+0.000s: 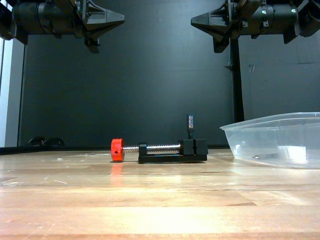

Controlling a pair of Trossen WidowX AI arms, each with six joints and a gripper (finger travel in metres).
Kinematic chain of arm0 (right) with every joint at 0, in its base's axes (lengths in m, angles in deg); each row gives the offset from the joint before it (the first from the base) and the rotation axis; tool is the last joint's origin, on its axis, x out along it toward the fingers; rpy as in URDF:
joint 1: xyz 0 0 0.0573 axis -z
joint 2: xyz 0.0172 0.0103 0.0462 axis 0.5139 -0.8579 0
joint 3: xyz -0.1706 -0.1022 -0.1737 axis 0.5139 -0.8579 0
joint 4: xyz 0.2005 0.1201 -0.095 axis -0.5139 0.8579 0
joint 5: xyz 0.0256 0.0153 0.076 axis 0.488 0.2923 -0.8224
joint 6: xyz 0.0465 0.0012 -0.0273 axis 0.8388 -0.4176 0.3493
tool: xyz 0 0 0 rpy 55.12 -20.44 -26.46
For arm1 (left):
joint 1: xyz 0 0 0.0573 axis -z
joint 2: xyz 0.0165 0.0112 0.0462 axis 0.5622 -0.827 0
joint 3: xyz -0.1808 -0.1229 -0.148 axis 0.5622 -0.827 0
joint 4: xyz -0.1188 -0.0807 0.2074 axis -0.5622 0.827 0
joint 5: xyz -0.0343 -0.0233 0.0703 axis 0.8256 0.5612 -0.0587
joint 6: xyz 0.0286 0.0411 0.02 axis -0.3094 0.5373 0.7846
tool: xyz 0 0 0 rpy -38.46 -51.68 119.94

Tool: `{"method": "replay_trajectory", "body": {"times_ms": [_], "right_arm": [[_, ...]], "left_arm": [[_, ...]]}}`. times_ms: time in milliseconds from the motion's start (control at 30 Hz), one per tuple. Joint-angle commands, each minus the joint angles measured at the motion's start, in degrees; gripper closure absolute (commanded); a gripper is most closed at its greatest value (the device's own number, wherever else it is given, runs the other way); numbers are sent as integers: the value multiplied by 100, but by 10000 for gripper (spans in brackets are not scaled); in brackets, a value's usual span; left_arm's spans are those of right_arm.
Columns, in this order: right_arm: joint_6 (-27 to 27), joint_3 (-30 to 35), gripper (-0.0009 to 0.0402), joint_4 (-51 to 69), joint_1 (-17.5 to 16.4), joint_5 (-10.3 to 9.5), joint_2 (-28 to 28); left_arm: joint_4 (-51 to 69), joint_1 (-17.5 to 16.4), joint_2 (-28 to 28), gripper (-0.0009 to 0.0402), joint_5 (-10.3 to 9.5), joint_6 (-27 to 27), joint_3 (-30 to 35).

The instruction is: Remove the USB-C connector from taskboard and place in the container

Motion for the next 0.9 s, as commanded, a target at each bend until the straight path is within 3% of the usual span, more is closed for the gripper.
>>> {"method": "replay_trajectory", "body": {"times_ms": [33, 900], "right_arm": [[0, -20, 393, 4, -26, 2, -7], [46, -28, 393, -42, -48, 44, -7]], "left_arm": [[-2, 0, -2, 393, 0, 2, 0], [-2, -2, -2, 393, 0, 2, 0]]}}
